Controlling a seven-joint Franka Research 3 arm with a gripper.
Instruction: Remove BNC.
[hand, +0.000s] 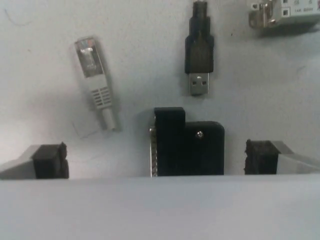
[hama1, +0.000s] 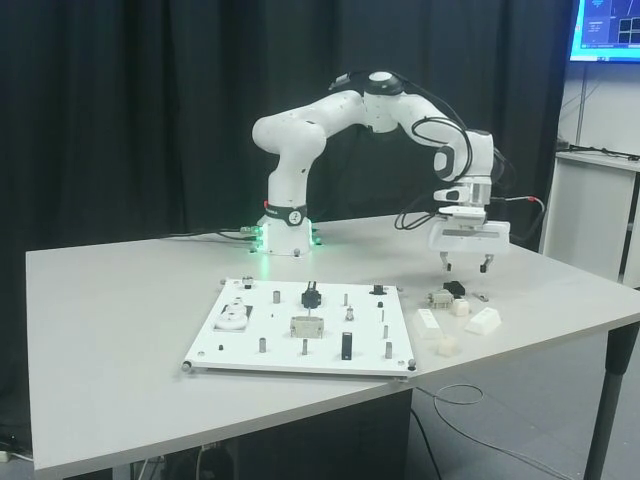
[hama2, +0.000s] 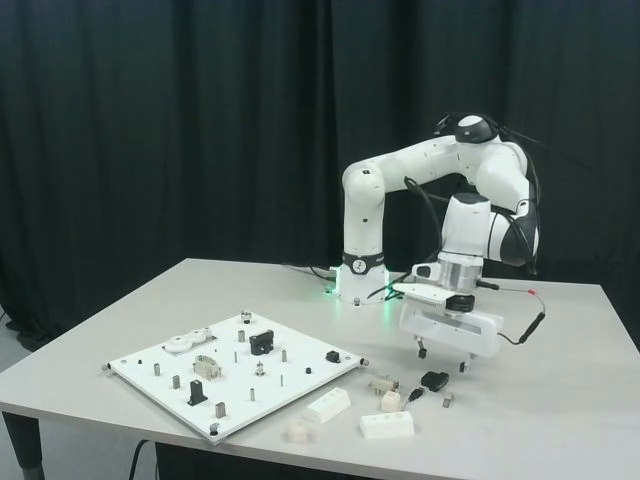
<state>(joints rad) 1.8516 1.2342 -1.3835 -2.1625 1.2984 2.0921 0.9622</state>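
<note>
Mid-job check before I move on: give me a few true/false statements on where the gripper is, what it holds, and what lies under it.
1. The gripper hangs over the white board. False: it is above the bare grey table, beside the white board.
2. The fingers are apart with nothing between them. True: in the wrist view both fingertips are wide apart and hold nothing.
3. A black connector block lies on the table below the gripper. True.
4. The USB plug is clamped in the fingers. False: it lies loose on the table, apart from them.
5. A grey network plug lies on the table near the USB plug. True.
</note>
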